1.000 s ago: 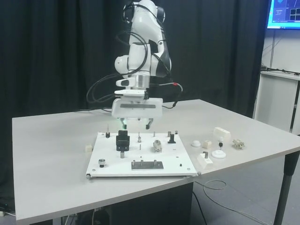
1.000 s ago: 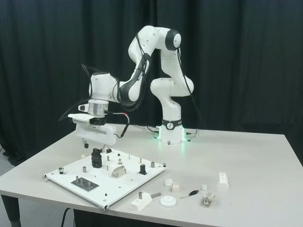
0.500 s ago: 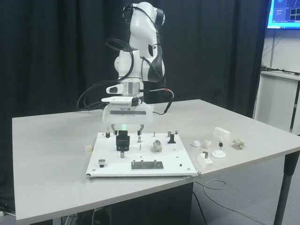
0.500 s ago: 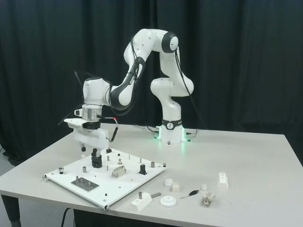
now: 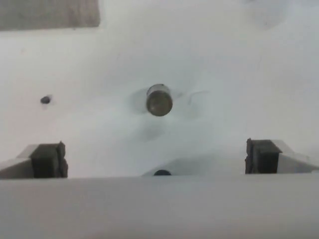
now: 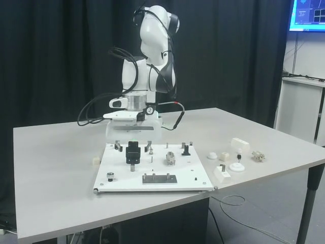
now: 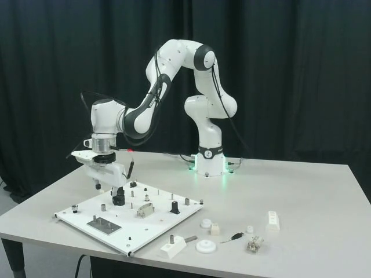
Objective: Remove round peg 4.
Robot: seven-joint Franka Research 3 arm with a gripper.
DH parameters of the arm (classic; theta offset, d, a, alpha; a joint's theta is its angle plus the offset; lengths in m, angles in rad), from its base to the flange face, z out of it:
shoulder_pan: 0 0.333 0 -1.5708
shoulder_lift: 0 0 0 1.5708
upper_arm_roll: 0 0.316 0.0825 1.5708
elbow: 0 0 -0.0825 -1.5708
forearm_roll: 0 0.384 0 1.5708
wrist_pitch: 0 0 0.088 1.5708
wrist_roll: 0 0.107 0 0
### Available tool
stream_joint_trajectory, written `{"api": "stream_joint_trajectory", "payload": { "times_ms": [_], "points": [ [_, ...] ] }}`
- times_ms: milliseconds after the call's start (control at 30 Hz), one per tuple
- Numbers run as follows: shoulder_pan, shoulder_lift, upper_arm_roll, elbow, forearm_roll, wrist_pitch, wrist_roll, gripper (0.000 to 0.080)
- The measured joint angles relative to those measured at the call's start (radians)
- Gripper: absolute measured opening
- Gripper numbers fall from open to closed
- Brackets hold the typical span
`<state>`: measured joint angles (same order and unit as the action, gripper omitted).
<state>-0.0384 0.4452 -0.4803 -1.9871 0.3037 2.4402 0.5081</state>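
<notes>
My gripper (image 5: pixel 154 158) has slid across the white board (image 6: pixel 152 173) toward its far corner on the side away from the loose parts; a second ago it hung over the middle of the back edge, near the black block (image 6: pixel 132 152), now it sits further over in both room views, wrist low above the board. Fingers wide apart, nothing between them: wrist view shows both fingertips (image 5: pixel 47 160) well clear on either side with bare board in the gap. Round peg (image 5: pixel 159 100) stands upright in its hole, seen end-on from above, roughly centred between my fingers but a bit ahead of the fingertip line, not touched. I take this to be round peg 4, though nothing in the pictures marks the number. In the room views I can't pick that peg out reliably, the gripper body (image 7: pixel 103 169) hides that corner. A small dark hole (image 5: pixel 45 100) lies off to one side of the peg, and grey table (image 5: pixel 50 12) shows past the board edge. So the sideways move looks done and the approach is close to lined up; peg is not yet removed. Next I judge: a small shift to centre on the peg, drop, close on it, pull straight up. Risk: closing off-centre and tilting the peg so it jams in the hole.
</notes>
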Motion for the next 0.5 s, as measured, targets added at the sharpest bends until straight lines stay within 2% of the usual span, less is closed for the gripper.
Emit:
{"api": "stream_joint_trajectory", "payload": {
  "times_ms": [233,500],
  "points": [
    [-0.012,0.048,0.0,0.068,0.0,-0.052,-0.001,0.08],
    [-0.019,0.081,0.0,0.093,0.004,-0.058,-0.058,0.08]
  ]
}}
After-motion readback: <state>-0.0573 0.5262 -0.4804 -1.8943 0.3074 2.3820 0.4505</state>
